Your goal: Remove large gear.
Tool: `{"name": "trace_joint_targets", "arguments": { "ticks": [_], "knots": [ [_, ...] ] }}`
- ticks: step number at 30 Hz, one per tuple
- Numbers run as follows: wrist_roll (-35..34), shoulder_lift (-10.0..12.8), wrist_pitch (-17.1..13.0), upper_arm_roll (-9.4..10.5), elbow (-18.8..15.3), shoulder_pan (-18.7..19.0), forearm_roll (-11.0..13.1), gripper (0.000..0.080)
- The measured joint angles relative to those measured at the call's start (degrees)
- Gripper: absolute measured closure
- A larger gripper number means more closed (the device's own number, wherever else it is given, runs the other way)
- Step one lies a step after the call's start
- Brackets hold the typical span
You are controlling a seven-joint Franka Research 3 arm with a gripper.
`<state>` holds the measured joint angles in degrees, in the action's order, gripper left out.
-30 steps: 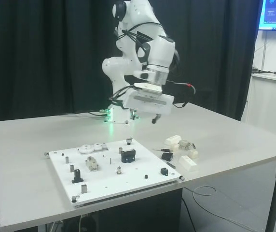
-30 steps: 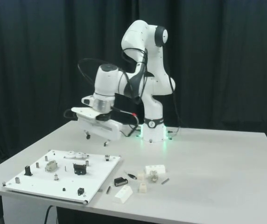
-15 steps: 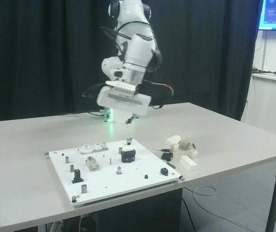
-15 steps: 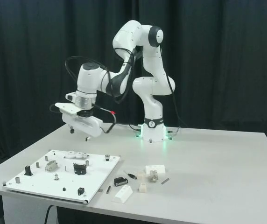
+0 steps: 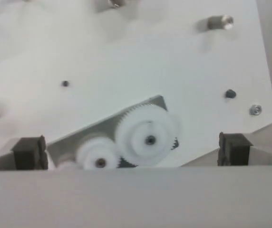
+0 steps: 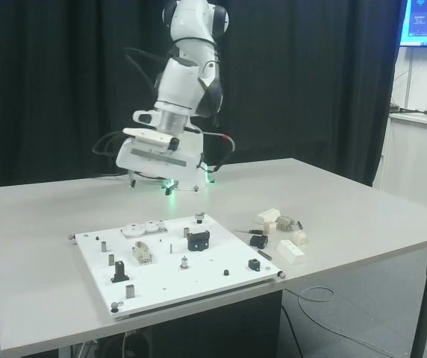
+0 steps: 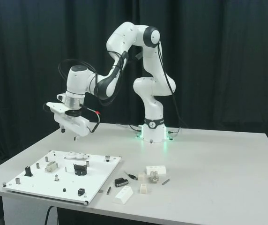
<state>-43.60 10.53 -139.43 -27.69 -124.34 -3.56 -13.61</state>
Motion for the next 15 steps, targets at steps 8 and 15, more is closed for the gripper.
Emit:
{"name": "trace_joint_targets", "arguments": {
  "ticks": [8,15],
  "knots": [
    [1.33,0.0,-4.91,-2.08,-2.96,-1.09,5.37,0.0003],
    [1.18,0.04,-7.96,-3.28,-4.78,-1.71,12.15,0.0003]
  ]
}}
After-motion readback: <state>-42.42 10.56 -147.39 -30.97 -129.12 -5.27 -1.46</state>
